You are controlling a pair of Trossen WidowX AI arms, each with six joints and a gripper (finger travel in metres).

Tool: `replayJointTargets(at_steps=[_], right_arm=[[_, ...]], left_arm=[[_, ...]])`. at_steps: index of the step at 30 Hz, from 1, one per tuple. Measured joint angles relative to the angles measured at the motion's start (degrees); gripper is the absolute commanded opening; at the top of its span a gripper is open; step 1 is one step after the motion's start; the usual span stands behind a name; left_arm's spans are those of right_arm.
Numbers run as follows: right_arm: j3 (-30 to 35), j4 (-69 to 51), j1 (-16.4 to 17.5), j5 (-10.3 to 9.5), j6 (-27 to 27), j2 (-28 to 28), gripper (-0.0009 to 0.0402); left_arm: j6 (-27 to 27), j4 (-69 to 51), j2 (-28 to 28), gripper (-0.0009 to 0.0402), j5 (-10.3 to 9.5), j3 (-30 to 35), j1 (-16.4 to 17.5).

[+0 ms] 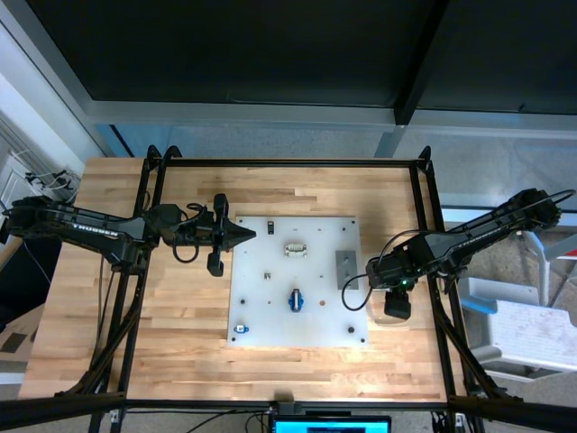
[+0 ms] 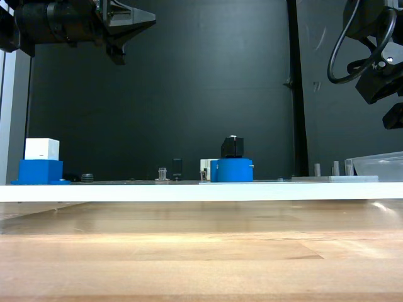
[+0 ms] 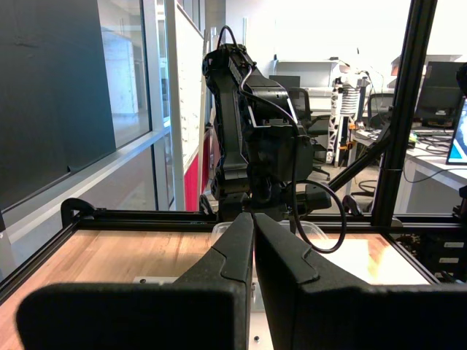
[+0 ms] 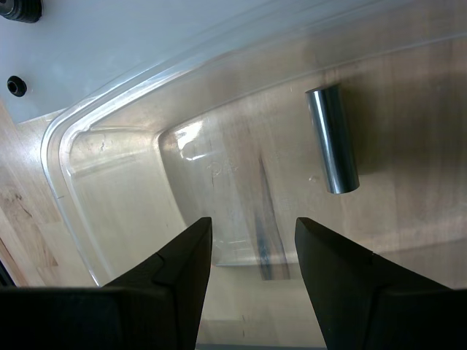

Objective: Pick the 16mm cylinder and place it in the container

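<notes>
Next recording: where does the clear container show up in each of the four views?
Right wrist view: the container fills it below the open right gripper, with the 16mm cylinder lying inside.
Low view: at the far right, past the white board.
High view: hardly discernible, under the right gripper off the board's right edge.
Left wrist view: probably the clear rim beyond the shut left gripper, parked at the board's left edge.
Shared landmark: the white board.

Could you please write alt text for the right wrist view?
The 16mm cylinder lies on its side inside the clear container, apart from the right gripper, whose jaws stand open above it. The left gripper, outside this view, hangs shut over the white board near its left edge.
</notes>
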Motion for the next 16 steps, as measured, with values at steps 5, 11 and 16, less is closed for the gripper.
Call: replayJointTargets(at_steps=[5,11,16], right_arm=[[0.0,0.1,0.0,-0.02,0.0,0.0,0.0158],[0.0,0.3,0.0,0.0,0.0,0.0,0.0157],[0.0,0.5,0.0,0.0,0.0,0.0,0.0157]], left_arm=[[0.0,0.0,0.0,0.0,-0.02,0.0,0.0],[0.0,0.0,0.0,0.0,-0.02,0.0,0.0],[0.0,0.0,0.0,0.0,0.0,0.0,0.0]])
